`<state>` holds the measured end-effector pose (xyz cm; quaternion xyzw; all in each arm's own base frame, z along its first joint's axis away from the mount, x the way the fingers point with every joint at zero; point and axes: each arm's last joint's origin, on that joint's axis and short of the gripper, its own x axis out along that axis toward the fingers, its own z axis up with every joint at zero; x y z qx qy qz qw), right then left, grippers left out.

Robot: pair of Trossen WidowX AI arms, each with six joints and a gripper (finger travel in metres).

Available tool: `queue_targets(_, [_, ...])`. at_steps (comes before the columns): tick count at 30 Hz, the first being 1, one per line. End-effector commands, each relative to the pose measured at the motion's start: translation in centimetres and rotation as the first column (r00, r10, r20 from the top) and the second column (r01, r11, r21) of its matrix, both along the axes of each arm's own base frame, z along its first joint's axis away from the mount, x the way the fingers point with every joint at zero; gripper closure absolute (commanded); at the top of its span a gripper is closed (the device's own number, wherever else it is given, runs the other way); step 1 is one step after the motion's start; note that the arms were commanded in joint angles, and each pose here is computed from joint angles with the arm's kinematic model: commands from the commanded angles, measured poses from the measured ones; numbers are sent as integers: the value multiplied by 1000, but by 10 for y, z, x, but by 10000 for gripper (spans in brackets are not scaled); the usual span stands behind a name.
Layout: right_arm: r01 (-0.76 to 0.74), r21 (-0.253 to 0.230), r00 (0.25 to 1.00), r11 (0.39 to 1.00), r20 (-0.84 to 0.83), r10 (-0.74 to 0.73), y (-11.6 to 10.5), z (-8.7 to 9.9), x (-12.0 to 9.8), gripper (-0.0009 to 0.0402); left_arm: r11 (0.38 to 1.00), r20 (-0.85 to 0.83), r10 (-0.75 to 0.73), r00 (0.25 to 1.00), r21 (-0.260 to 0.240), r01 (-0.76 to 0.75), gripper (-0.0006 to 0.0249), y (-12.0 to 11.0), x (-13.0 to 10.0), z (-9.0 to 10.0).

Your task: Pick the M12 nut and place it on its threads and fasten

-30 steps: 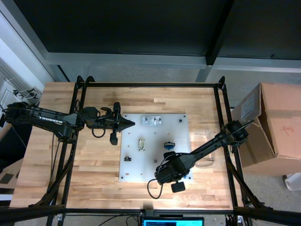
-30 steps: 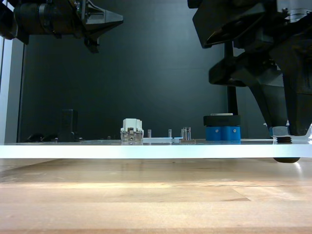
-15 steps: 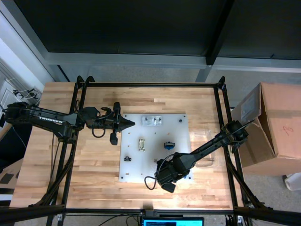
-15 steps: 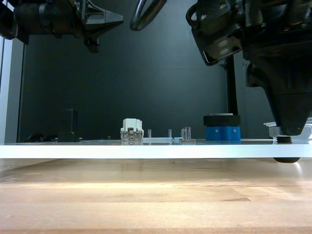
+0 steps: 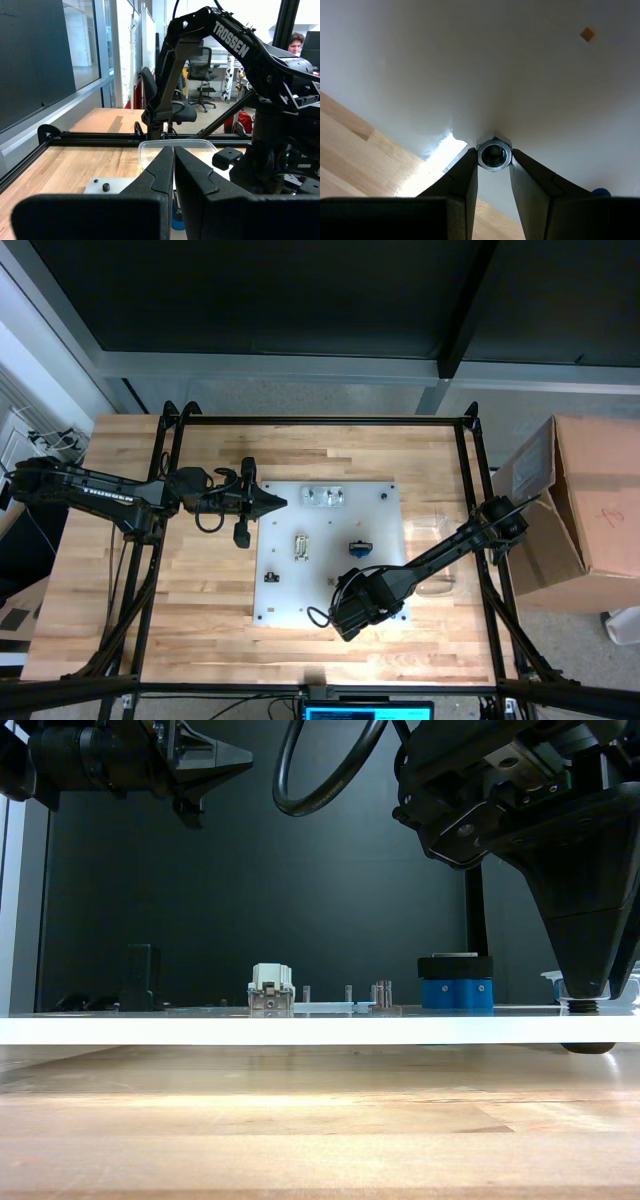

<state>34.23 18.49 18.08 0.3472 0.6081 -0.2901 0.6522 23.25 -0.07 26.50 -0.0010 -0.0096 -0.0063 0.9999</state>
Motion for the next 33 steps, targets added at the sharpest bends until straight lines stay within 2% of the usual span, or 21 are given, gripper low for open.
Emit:
queue_targets(1, [50,-2,999,999,-6,-50,0,0,0,389,1000,0,0,1000,0,0,243,0,0,0])
queue_targets(14, [78,-1,997,997,-6,-78,0,0,0,380,1000,0,0,1000,0,0,243,0,0,0])
queue_targets(33, [48,5,999,999,4,-48,1,3,1,207,1000,0,0,1000,0,0,243,0,0,0])
